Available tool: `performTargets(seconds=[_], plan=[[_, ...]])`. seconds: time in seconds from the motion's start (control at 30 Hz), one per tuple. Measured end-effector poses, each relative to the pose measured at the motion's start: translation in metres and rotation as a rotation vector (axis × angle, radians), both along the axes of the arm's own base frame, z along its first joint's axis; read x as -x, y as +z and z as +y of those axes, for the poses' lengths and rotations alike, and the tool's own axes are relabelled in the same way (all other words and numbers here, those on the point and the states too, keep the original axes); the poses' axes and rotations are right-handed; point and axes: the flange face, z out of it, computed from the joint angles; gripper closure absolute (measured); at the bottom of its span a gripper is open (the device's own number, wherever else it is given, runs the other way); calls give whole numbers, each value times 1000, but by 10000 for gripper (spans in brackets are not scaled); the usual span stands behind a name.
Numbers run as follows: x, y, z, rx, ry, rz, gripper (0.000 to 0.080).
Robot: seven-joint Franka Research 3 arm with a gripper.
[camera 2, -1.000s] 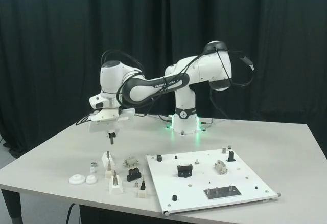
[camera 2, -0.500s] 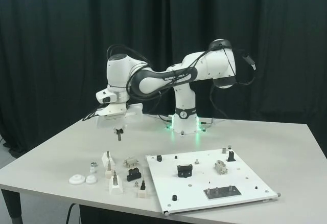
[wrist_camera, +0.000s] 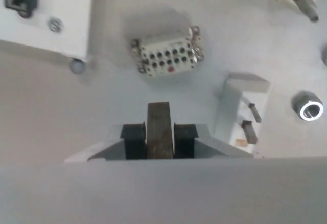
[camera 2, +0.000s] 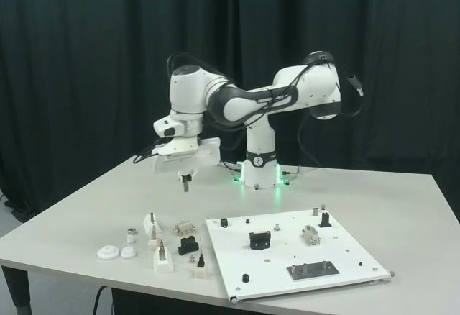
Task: Insert square peg 3.
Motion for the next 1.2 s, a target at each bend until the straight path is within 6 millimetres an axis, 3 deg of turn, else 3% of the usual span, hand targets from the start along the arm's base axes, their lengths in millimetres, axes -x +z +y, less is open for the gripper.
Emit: performTargets(seconds=[0.57,1.2], plan=[[-9,28,88,-8,-2,18,689],[-17,44,205,0,-28,20,689]])
